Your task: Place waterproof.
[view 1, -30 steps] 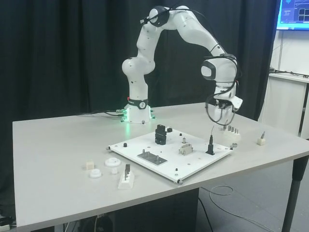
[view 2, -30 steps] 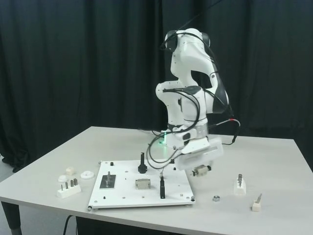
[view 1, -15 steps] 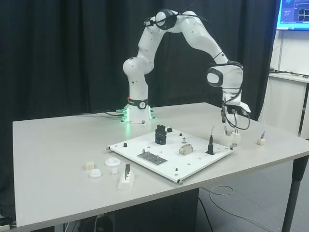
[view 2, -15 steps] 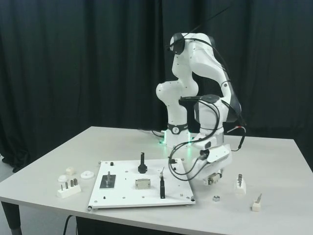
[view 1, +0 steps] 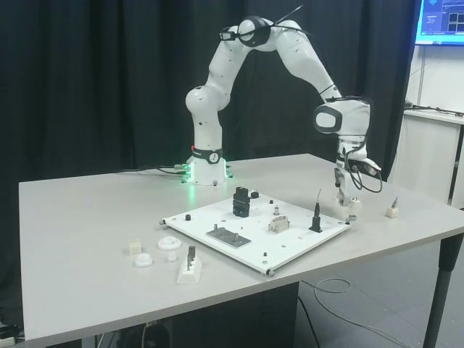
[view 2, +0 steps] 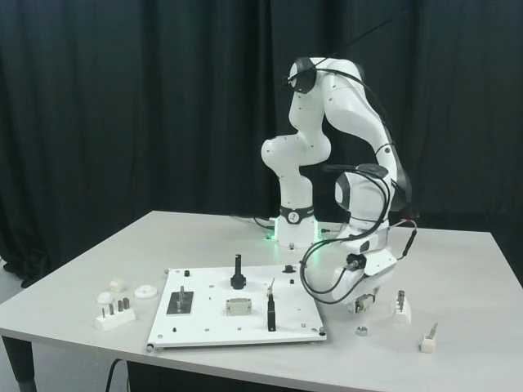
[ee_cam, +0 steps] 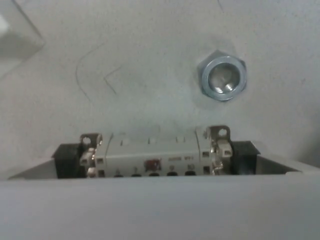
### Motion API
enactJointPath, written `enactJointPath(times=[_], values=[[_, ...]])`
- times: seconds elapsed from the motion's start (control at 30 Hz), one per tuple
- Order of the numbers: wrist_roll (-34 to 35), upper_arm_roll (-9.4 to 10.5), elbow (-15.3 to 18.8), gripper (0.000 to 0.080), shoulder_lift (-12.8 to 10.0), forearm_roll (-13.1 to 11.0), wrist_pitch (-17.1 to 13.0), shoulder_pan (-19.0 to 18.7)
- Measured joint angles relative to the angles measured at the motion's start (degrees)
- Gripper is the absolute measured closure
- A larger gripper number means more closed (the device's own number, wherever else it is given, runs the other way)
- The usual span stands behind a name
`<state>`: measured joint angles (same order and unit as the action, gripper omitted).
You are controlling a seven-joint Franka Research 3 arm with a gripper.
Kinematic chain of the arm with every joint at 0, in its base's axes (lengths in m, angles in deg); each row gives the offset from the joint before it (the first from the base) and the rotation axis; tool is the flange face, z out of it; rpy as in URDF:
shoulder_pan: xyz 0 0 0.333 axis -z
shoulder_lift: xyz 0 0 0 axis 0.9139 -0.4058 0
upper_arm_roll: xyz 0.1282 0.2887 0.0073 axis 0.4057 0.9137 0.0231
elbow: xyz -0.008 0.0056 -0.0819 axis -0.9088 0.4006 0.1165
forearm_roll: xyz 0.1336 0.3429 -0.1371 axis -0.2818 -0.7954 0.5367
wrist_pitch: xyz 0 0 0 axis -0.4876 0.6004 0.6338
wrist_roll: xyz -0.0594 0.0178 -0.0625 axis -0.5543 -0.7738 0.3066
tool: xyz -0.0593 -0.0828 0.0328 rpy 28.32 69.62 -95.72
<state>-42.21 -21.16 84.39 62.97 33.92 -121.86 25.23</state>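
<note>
In the wrist view the waterproof connector (ee_cam: 155,156), a grey-white block with metal tabs at both ends, lies crosswise between my black fingers (ee_cam: 67,154). My gripper (ee_cam: 155,162) is shut on it. A metal nut (ee_cam: 222,76) lies on the grey table just beyond the connector. In the second room view the gripper (view 2: 364,304) hangs low over the table, just off the white board's (view 2: 212,322) edge and close to the nut (view 2: 360,331). In the first room view the gripper (view 1: 346,199) is past the board's far corner. I cannot tell whether the connector touches the table.
The white board (view 1: 290,243) carries a black fixture (view 1: 241,202), a grey plate (view 1: 228,237), a small metal block (view 1: 278,224) and a black post (view 1: 316,217). Small white holders (view 2: 400,312) (view 2: 428,343) stand near the gripper. More white parts (view 2: 114,314) sit beyond the board's opposite side.
The arm has swung outward from over the board's edge to the table beside it and come down lower, with the connector still held.
</note>
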Motion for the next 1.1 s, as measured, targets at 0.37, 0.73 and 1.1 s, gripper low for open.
enactJointPath(times=[0.37, 0.73, 1.1], values=[[3.13, 0.62, 0.05, 0.018, -1.36, 1.7, 0.13, -0.2], [5.72, 1.26, 0.05, 0.018, -2.33, 1.71, 0.09, -0.17], [6.4, 1.36, -0.08, 0.0035, -2.44, 3.15, 0.22, -0.12]])
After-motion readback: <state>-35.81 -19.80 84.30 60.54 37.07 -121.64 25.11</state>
